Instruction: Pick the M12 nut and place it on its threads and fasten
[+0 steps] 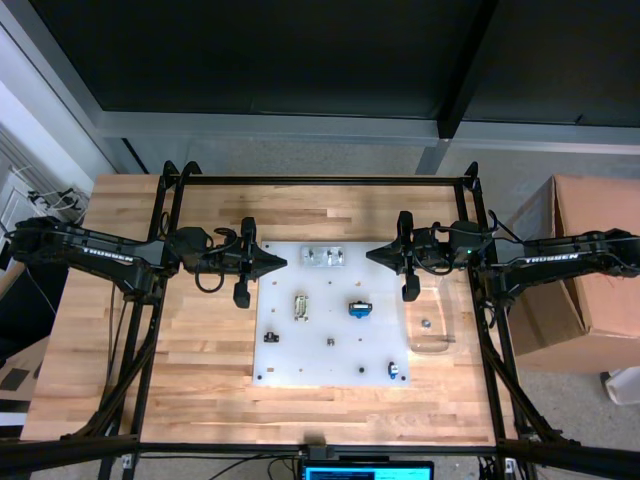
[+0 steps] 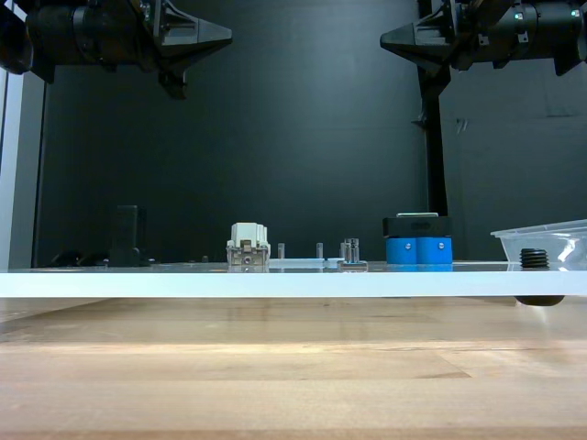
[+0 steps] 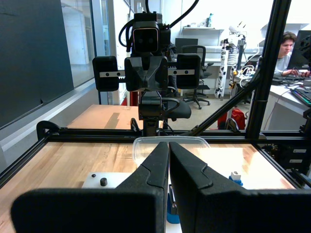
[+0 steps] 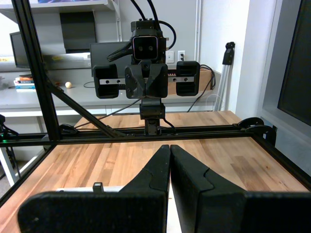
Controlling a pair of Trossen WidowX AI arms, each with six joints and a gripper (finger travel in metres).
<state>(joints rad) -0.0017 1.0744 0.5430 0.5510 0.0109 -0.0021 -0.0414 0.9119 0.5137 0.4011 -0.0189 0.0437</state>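
While left gripper [image 1: 283,262] hovers, nut [image 1: 425,323] seemingly nearer right [image 1: 370,256].

Black left gripper [image 1: 283,262] and right gripper [image 1: 370,256], white board [image 1: 300,350], silver nut [image 1: 425,323], clear tray [image 1: 446,312], black ribbed stud [image 2: 534,258], blue block [image 1: 360,309].

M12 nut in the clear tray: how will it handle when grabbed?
Nut looks small, metallic: probably slips in a pinch, skates on the clear tray if nudged. Seemingly lying flat, unlikely to roll. Left hand and right hand, both shut, hover high above the board.
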